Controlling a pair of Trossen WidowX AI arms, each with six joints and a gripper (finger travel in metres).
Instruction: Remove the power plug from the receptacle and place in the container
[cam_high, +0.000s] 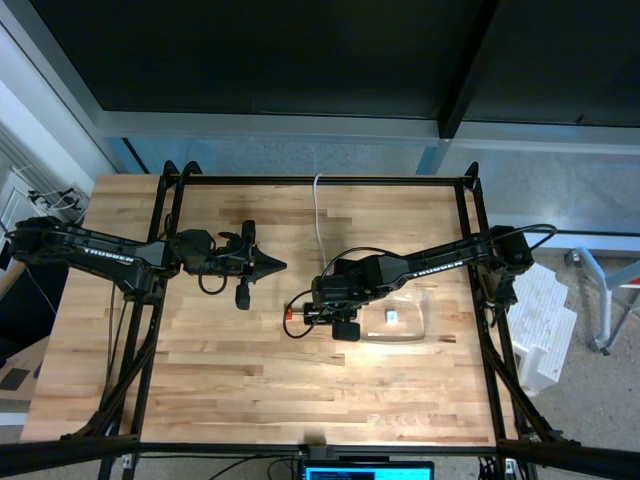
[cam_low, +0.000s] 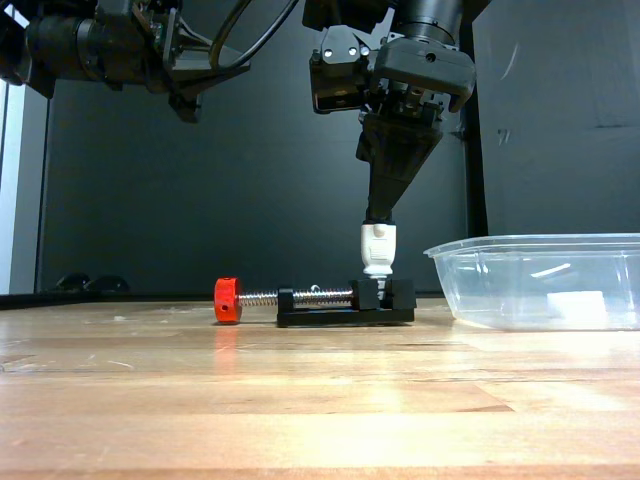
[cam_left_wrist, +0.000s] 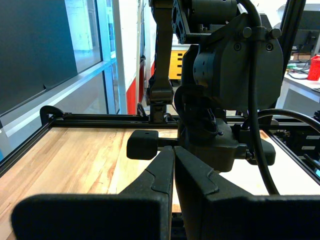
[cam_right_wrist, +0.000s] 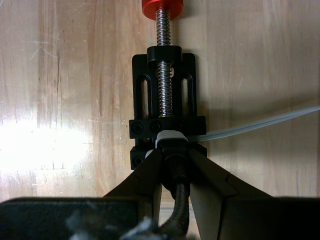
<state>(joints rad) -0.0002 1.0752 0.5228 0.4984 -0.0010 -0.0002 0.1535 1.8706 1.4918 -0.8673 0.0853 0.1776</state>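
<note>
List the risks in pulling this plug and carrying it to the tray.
The right gripper pinches the power plug only at its fingertips; it may slip off.
Nothing shows the vise fixed down, so it and the receptacle might lift too.
The container stands close by; a low carry could knock its wall.
Left gripper hovers shut at left.

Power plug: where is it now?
Power plug sits in the receptacle on the vise, low view centre, left of the container, right gripper shut on it; left gripper parked shut over the table's left.
</note>
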